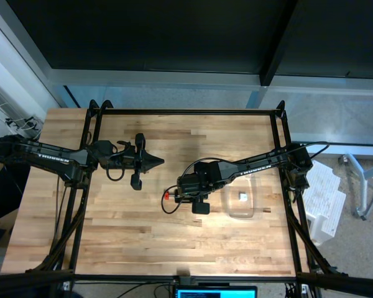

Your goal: Pick the USB-C connector and install on taskboard

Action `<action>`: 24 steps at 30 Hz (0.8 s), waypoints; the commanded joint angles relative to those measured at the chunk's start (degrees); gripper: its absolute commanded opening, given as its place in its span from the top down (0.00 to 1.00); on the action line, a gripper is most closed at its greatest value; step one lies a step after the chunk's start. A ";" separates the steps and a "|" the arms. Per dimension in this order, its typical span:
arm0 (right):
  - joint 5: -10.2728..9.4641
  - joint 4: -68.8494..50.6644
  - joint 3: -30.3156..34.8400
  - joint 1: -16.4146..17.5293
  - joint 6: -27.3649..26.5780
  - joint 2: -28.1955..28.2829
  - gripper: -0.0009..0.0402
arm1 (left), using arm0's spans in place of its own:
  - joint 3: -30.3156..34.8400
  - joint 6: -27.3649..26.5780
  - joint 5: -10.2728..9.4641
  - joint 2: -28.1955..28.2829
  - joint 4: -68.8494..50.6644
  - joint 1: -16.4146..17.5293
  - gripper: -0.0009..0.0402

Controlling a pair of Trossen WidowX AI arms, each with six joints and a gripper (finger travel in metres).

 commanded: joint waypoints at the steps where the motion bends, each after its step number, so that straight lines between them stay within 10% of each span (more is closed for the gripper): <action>1: 0.07 0.04 -0.11 -0.02 0.00 -0.02 0.98 | 0.00 0.00 0.02 0.02 0.00 0.02 0.98; 24: -0.94 0.85 -1.40 -0.02 -2.75 -0.13 0.98 | 0.00 0.00 0.02 0.02 0.00 0.00 0.98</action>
